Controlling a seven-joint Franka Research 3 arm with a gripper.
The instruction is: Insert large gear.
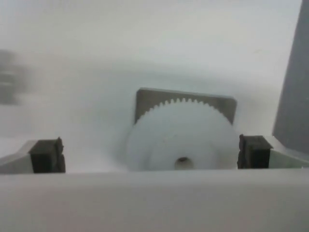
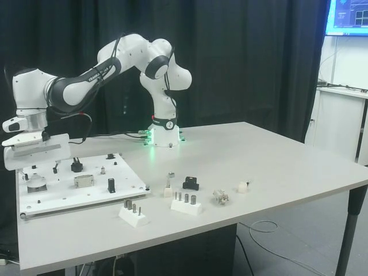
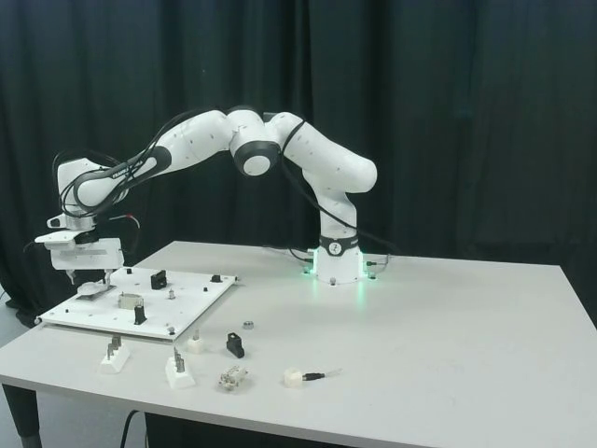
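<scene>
The large white gear lies flat on a grey square base on the white board. In the wrist view my gripper hangs above it, open, its black pads wide apart on either side of the gear and touching nothing. From the first room view the gear sits at the board's left end, right under the gripper. The second room view shows the gear at the board's far left, below the gripper.
The board also carries a black block, a grey metal part and small pegs. On the table in front lie two white peg stands, a black clip, a metal connector and a small white piece.
</scene>
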